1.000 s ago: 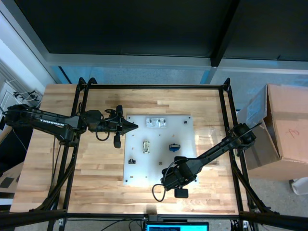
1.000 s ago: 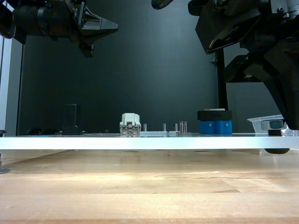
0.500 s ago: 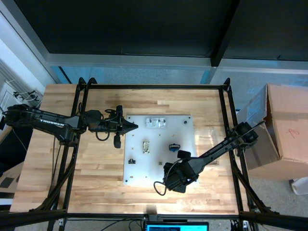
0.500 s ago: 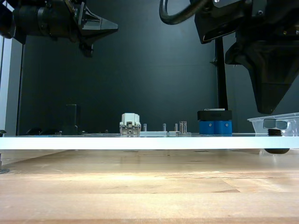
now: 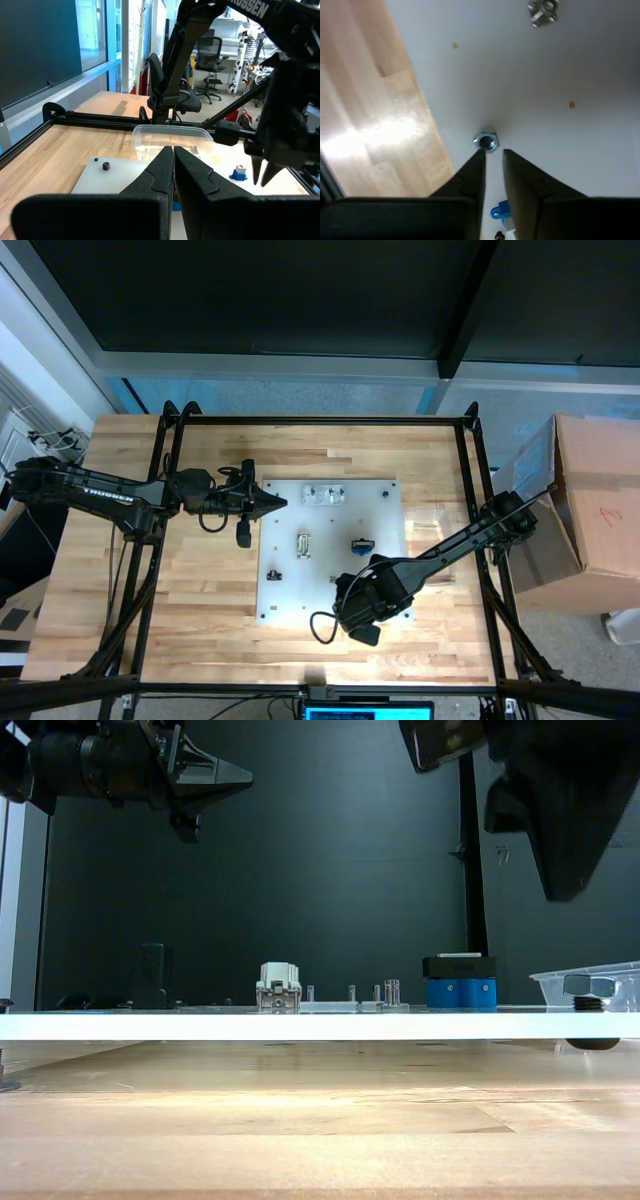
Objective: Unfasten the M12 nut and place it in the container
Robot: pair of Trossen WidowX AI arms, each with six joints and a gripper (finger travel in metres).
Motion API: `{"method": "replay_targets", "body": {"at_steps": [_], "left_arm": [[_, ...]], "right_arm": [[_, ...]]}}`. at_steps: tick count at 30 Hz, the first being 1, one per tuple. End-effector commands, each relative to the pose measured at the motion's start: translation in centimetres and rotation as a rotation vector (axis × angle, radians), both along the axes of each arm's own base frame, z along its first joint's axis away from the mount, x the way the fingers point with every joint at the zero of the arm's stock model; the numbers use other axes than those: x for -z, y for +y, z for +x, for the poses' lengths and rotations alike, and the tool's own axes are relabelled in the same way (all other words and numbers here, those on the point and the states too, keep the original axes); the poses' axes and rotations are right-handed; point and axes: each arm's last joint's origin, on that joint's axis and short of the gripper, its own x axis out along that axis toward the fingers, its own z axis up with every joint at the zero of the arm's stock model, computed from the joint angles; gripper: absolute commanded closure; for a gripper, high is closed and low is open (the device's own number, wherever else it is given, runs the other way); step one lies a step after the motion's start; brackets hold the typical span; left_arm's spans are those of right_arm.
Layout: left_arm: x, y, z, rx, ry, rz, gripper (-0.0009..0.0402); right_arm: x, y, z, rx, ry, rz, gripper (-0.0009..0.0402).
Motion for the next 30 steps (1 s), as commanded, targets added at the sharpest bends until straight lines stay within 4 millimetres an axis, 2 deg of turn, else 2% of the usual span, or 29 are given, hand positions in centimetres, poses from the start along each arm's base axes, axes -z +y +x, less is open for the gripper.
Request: {"method": "replay_targets", "body": {"at_steps": [1, 7, 13, 21, 30], "left_arm": [[0.0, 0.0, 0.0, 0.0, 0.0, 0.0, 0.0393], [0.0, 0.0, 0.0, 0.0, 0.0, 0.0, 0.0393], [0.0, 0.0, 0.0, 0.0, 0.0, 0.0, 0.0393], [0.0, 0.0, 0.0, 0.0, 0.0, 0.0, 0.0393], [0.0, 0.0, 0.0, 0.0, 0.0, 0.0, 0.0393]], "right_arm": [[-0.6, 0.0, 0.1, -0.008, -0.005, 0.009, 0.0288], [-0.3, -0.1, 0.3, 0.023, 0.005, 0.008, 0.0203], [1.0, -0.2, 0.7, 0.075, 0.029, -0.002, 0.0159], [3.0, -0.5, 1.0, 0.08, 0.033, -0.011, 0.0156], [4.7, -0.8, 0.6, 0.081, 0.042, -0.007, 0.0187]]}}
